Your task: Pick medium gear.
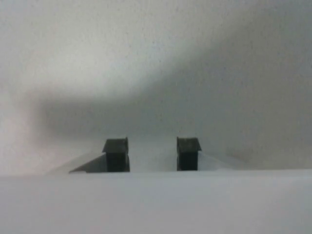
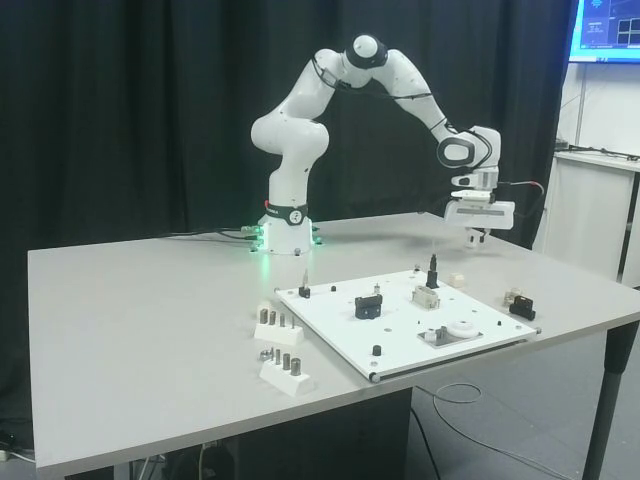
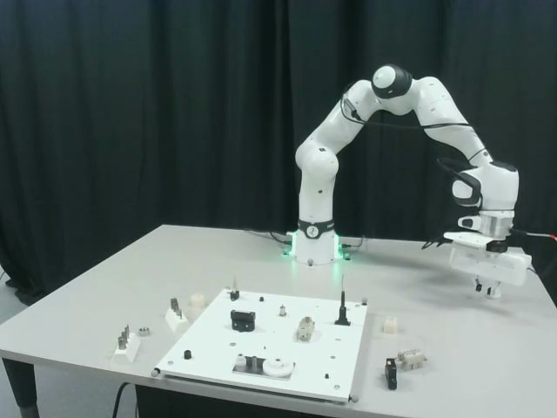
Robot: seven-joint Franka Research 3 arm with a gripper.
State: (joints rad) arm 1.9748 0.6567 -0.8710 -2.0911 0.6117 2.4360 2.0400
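The white arm point(image 3: 409, 113) reaches toward the right of both room views, its gripper point(image 3: 485, 286) hanging above bare grey table point(image 2: 130, 300), well apart from the white board point(image 2: 400, 315). In the wrist view the 2 black fingertips point(image 1: 116, 155) stand apart with nothing between them, so the jaws are released over plain grey surface.

The medium gear is probably the white toothed disc point(image 3: 278, 367) at the lower centre of the second room view, resting on the board's near edge beside a small black block point(image 3: 252, 361); its teeth are too small to confirm. In the first room view it sits at lower right of centre point(image 2: 461, 329).

A screen point(image 2: 605, 30) in the upper right corner of the first room view carries writing too small to read.

A green light point(image 3: 288, 252) glows at the arm's base.
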